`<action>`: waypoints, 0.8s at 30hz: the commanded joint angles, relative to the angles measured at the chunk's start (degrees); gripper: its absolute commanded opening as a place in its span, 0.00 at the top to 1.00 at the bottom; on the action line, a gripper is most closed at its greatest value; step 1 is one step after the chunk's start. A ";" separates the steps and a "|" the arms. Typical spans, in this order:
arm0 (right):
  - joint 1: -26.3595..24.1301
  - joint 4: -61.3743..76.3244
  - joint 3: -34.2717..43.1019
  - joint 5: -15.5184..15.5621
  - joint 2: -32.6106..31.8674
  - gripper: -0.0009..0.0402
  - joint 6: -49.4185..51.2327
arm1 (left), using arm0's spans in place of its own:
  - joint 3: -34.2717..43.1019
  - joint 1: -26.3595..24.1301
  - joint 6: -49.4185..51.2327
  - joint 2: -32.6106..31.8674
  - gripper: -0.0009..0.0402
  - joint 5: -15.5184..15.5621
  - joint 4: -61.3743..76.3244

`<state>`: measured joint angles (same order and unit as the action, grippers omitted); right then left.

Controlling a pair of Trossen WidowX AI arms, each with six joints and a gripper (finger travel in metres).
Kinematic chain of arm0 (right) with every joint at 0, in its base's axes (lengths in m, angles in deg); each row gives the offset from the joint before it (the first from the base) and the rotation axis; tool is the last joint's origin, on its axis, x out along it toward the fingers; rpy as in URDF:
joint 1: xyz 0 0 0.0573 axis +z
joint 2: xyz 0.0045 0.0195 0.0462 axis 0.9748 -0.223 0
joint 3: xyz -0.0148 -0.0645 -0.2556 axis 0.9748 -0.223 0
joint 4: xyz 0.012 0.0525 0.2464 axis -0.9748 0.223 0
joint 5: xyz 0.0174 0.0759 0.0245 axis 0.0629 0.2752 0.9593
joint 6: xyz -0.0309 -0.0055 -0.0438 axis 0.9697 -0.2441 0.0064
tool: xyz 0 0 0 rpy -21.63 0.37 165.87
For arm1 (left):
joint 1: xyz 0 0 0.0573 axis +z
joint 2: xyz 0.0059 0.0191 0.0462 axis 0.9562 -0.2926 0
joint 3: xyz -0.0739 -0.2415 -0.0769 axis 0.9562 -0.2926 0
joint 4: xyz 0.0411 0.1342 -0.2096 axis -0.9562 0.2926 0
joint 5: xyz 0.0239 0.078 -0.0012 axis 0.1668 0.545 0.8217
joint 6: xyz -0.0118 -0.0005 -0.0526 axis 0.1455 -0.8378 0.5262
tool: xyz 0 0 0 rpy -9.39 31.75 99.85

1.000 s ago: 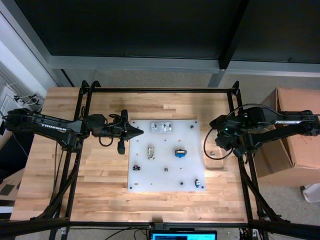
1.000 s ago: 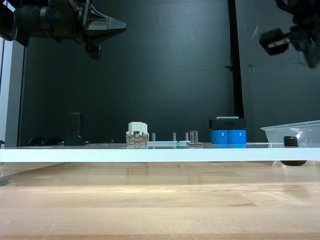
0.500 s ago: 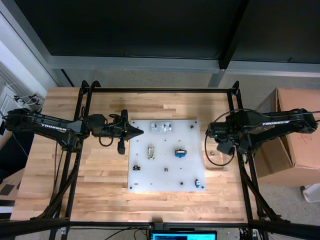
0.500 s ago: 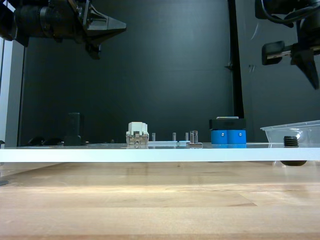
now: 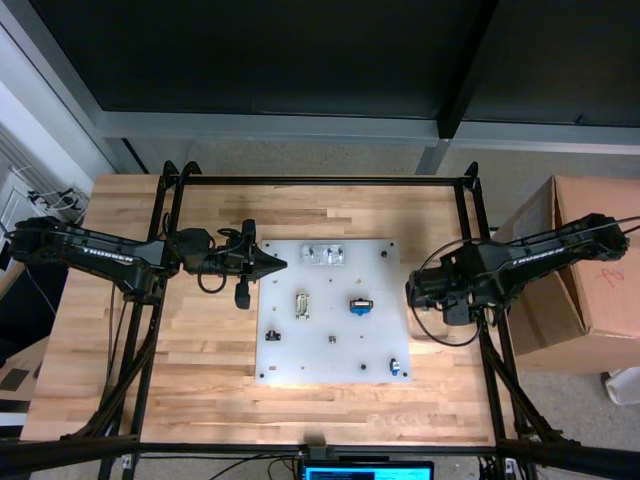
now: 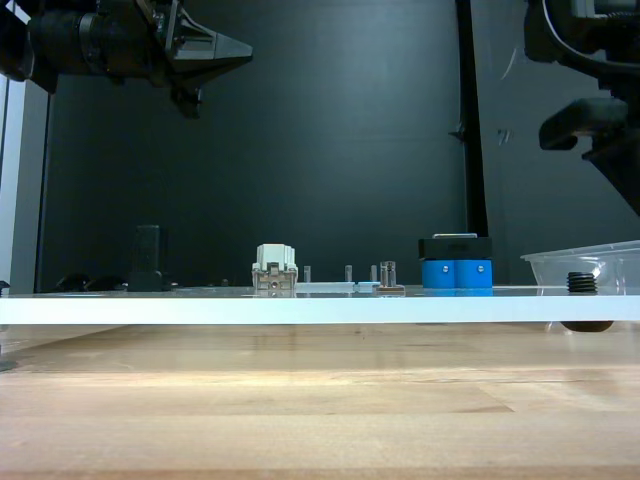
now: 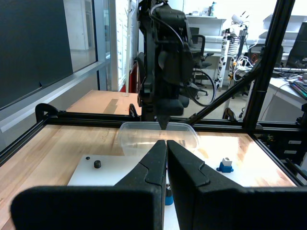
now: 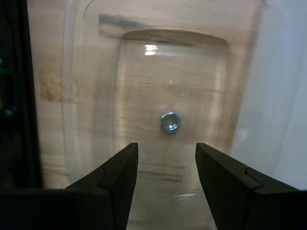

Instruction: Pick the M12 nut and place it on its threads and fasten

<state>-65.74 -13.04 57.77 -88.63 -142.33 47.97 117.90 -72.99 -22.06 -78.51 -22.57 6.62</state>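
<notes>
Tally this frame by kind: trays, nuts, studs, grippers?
Clear tray: 1
Silver nut: 1, lying free in the tray
Black ribbed stud: 1, bare
Grippers: 2, left gripper shut, raised over the white board's left edge; right gripper open above the tray
Total: 5

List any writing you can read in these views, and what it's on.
"TROSSEN": white letters on the left arm.
Red scrawl on the cardboard box: too blurred to read.
Screen at the table's near edge: too small to read.
None on the left gripper, shut above the board's left edge, the right gripper, open over the tray, or the nut lying free in that tray.
</notes>
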 commanded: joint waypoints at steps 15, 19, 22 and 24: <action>0.79 -13.03 -7.23 -2.75 -5.81 0.57 6.19 | 0.00 0.00 -0.02 -0.02 0.98 0.00 -0.02; 0.76 -14.73 -7.39 -0.44 -7.91 0.57 2.93 | -0.02 0.00 -0.02 -0.02 0.98 0.00 0.02; 0.76 -15.02 -7.41 -0.46 -8.63 0.57 2.60 | -0.02 0.00 -0.02 -0.02 0.98 0.00 -0.02; 0.76 -15.17 -7.65 -0.28 -8.63 0.57 1.62 | 0.00 0.02 -0.02 -0.02 0.98 0.00 -0.02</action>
<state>-64.97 -28.12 50.29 -89.04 -150.96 50.29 117.90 -72.99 -22.06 -78.53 -22.55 6.60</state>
